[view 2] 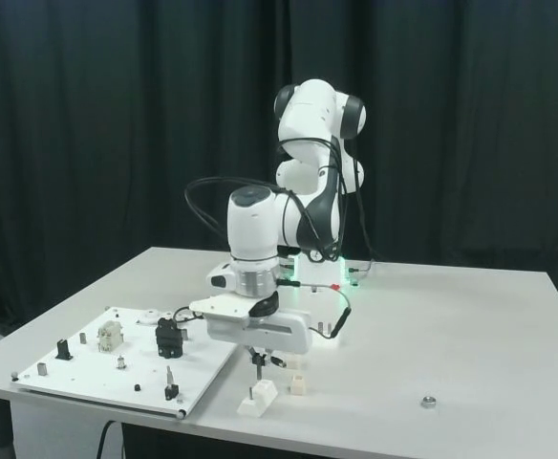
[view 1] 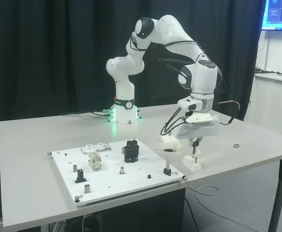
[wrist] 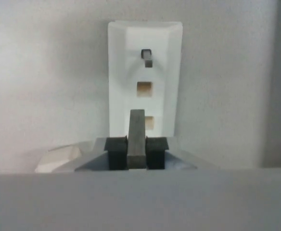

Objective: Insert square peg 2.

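Note:
My gripper point(wrist: 136, 155) is shut on a grey square peg point(wrist: 136, 131), held upright between the black fingers point(wrist: 115, 152). Below it lies a white holder block point(wrist: 117, 72) with three square holes in a row. The far hole holds a small grey peg point(wrist: 147, 58). The middle hole point(wrist: 144, 89) stands empty. The near hole point(wrist: 150, 123) is partly hidden behind the held peg. In the first room view the gripper point(view 1: 194, 141) hangs just above the block point(view 1: 191, 164) near the table's front edge. The second room view shows the gripper point(view 2: 256, 357) over the block point(view 2: 257, 402).
A white assembly board point(view 1: 131, 180) with several black and grey fixtures lies beside the block on the grey table. A second small white block point(view 2: 298, 384) sits close by. A small nut point(view 1: 236, 145) lies farther along the table. Cables point(view 1: 172, 121) hang from the wrist.

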{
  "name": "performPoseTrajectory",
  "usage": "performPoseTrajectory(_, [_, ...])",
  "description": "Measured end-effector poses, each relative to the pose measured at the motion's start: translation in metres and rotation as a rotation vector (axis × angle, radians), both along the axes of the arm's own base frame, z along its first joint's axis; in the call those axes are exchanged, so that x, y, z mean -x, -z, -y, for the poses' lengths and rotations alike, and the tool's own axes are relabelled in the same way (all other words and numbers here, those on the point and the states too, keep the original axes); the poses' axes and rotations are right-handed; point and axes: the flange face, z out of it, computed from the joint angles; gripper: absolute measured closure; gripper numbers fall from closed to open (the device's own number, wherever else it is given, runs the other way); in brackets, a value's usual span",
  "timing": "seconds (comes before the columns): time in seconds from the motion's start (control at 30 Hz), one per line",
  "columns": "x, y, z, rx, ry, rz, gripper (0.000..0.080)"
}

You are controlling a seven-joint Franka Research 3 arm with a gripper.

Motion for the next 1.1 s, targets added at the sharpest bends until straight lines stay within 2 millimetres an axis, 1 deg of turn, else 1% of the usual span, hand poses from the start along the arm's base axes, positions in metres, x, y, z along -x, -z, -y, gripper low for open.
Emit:
performPoseTrajectory(0.27, [0.0,-0.0044,-0.0015,0.004,-0.007,0.002,0.0726])
performPoseTrajectory(1.1, [0.0001,-0.0046,-0.002,0.009,-0.012,0.001,0.0726])
